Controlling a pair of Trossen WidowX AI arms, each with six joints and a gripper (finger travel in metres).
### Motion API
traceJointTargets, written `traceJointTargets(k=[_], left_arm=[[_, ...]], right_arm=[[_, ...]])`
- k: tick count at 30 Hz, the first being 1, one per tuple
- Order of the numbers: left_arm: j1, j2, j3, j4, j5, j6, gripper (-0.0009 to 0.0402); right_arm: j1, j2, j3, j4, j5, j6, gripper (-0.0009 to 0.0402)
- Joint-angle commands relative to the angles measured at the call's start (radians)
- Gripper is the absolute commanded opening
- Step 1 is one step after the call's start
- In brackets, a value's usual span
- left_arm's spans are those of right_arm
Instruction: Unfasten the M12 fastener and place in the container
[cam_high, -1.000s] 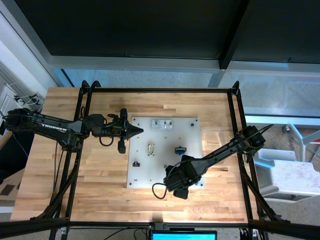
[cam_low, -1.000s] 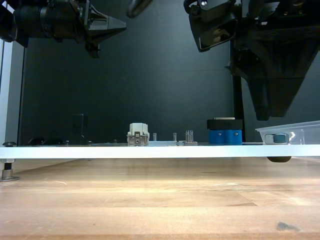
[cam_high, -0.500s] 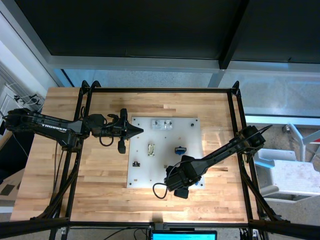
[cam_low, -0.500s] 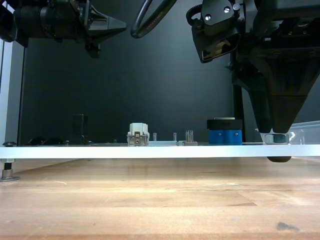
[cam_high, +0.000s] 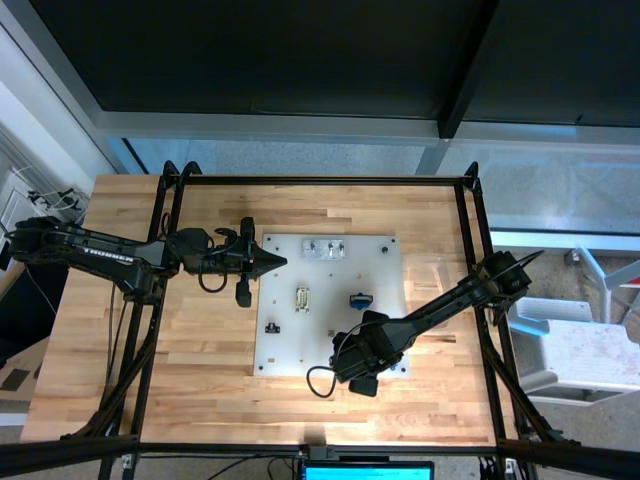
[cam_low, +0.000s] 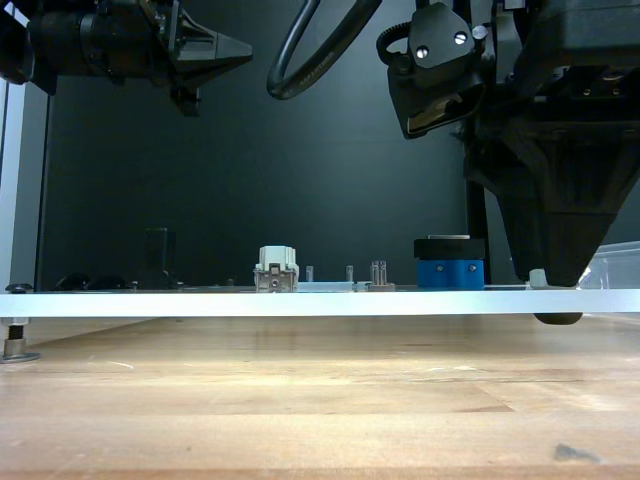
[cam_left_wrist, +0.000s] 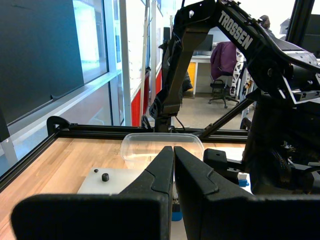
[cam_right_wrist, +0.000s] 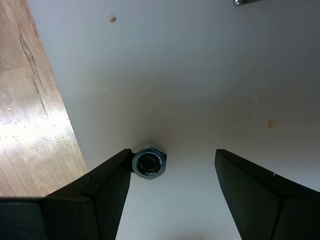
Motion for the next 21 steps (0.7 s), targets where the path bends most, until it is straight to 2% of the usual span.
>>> traceJointTargets(k=[1,5,21], left_arm=[[0.0,0.0,0.0,0.0,0.0,0.0,0.0],[0.0,0.0,0.0,0.0,0.0,0.0,0.0],[0.0,0.0,0.0,0.0,0.0,0.0,0.0]], right_arm=[[-0.001,0.0,-0.007,0.012,0.002,-0.003,0.0221],[-0.001,0.0,-0.006,0.013,0.002,-0.005,0.0193],[0.0,-0.001,-0.006,0.03,0.001,-0.022,0.0031]])
